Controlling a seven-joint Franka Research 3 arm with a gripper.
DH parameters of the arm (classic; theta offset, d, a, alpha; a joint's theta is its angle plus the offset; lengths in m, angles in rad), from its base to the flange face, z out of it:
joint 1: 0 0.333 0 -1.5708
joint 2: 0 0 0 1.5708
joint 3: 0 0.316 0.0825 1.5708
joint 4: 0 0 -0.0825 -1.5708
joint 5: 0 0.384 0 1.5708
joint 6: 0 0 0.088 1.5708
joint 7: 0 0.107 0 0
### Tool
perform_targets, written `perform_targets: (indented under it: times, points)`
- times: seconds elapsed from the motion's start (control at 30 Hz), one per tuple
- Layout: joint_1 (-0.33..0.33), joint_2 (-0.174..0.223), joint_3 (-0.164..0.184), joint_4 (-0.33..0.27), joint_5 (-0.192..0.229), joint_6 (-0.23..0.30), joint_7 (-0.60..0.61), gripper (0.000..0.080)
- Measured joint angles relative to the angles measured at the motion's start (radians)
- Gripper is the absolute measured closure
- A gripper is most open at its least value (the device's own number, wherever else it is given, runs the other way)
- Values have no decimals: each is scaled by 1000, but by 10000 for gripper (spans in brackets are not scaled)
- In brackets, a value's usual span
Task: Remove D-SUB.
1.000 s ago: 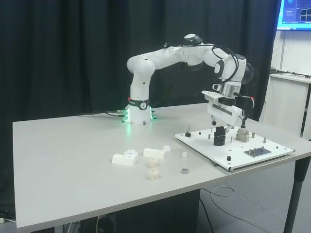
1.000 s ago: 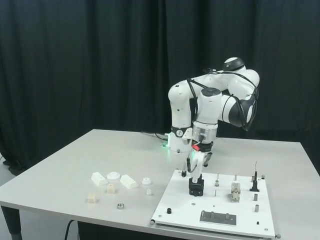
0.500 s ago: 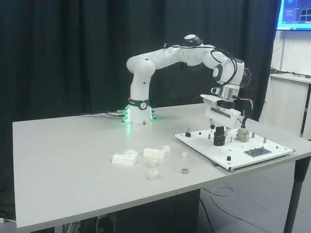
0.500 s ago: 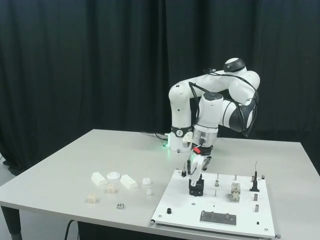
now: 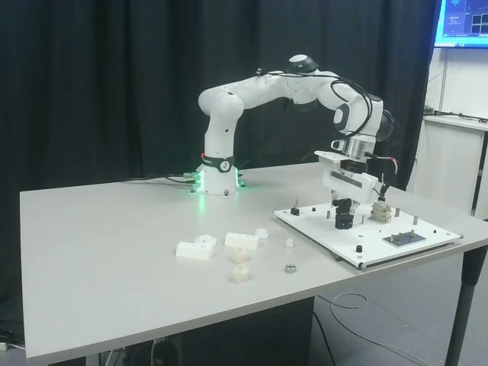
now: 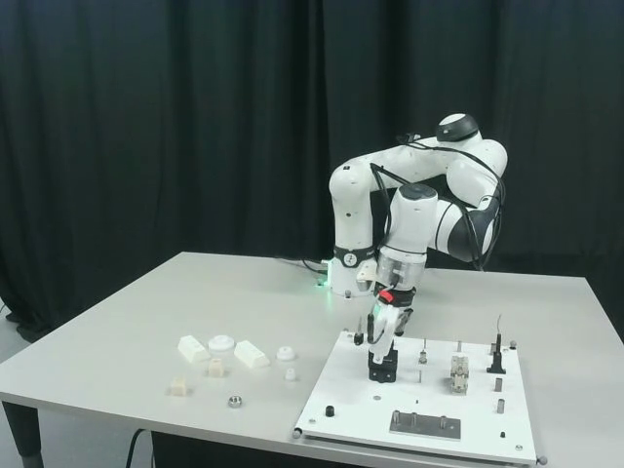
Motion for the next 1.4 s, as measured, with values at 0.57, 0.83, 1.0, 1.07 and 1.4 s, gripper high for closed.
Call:
perform_targets:
  times: [0.57, 0.83, 1.0, 1.07, 1.4]
  points:
    - [-3, -6, -20, 0, -37, 37, -10, 422]
    - [-17, -7, -48, 0, -49, 48, -41, 648]
    - [-25, -16, -58, 1, -49, 46, -48, 648]
    - [-28, -24, -58, 1, -49, 44, -48, 648]
    - [-31, -47, -63, 5, -49, 27, -54, 648]
